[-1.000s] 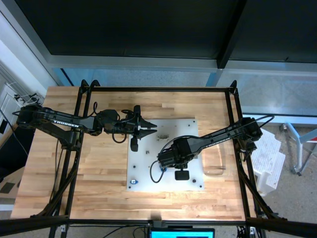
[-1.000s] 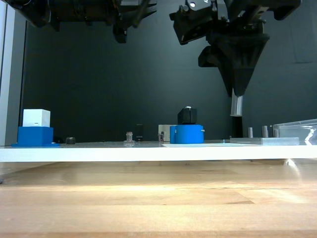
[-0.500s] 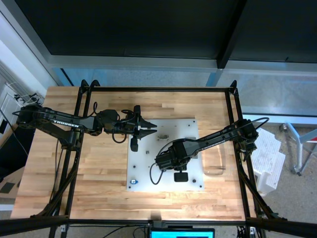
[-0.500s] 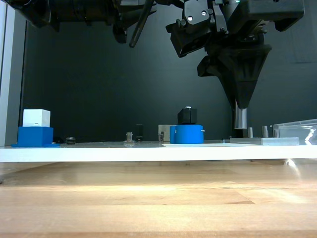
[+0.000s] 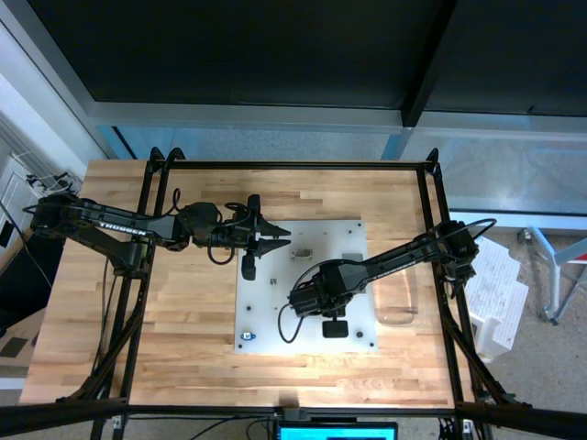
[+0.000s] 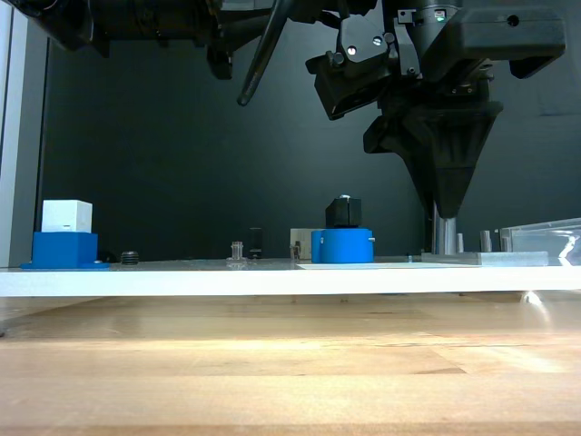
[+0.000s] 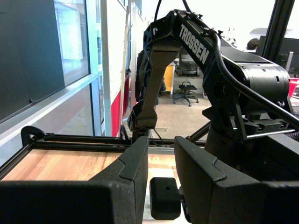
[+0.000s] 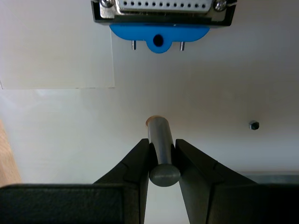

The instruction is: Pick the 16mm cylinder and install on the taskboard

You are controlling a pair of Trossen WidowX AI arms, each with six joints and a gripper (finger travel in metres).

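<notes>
Two fingers of the right gripper (image 6: 445,216) clamp the short grey metal 16mm cylinder (image 8: 160,136). Its long axis is vertical, its lower end straight below the jaws, at the white square taskboard (image 8: 210,84). Well aside, the left gripper (image 5: 282,236) hovers, jaws narrowly apart.

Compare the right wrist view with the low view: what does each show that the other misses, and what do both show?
Only the right wrist view: the blue connector with its pin rows, and a small screw head on the taskboard. Only the low view: the left gripper hanging high above the board, the white cube on a blue base, and the 16mm cylinder with its lower end down at board level. Both: the right gripper shut on the upright cylinder over the taskboard.
</notes>
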